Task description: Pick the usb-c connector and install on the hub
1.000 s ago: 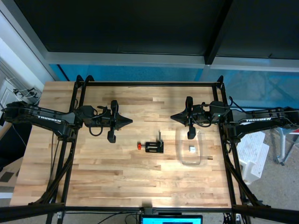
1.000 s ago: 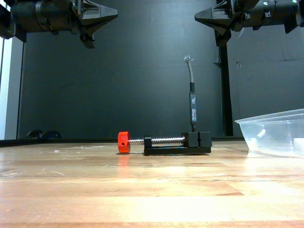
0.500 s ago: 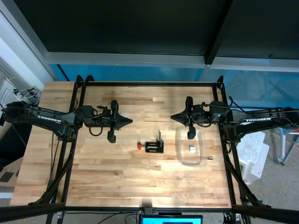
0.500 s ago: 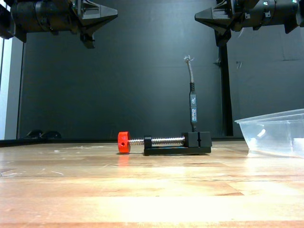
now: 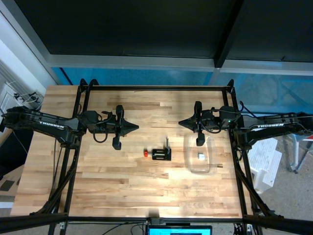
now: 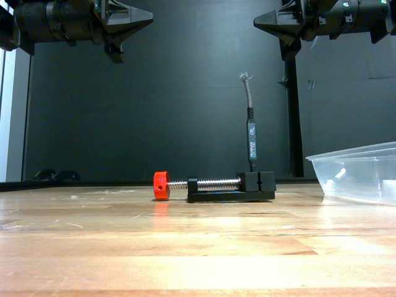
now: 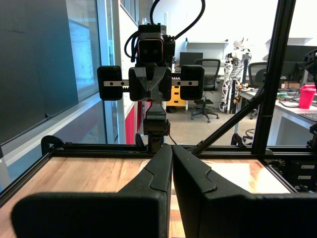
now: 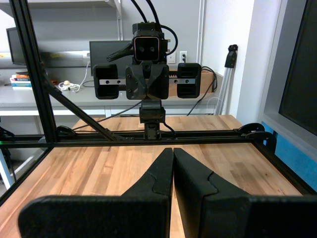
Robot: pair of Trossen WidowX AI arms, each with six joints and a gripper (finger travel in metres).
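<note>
Left tool [image 7: 172, 147]: fingers pressed together, level above the surface [image 7: 84, 176].
Right tool [image 7: 150, 85]: opposite, facing this way, above the far frame rail [image 7: 94, 148].
Backdrop: office chair [image 7: 205, 106].

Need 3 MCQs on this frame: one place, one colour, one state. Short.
1. Where does the usb-c connector lie?
A in the clear tray
B on the floor
C on a shelf

2. What colour is the knob of the hub?
A blue
B red-orange
C green

3. How do the jaws of the left gripper and right gripper stand?
A both shut
B both open
C only left open

Key:
1 A, it lies inside the tray, right of the hub.
2 B, the knob shows red-orange.
3 A, both hang high over the table, facing each other, jaws pressed together.
</note>
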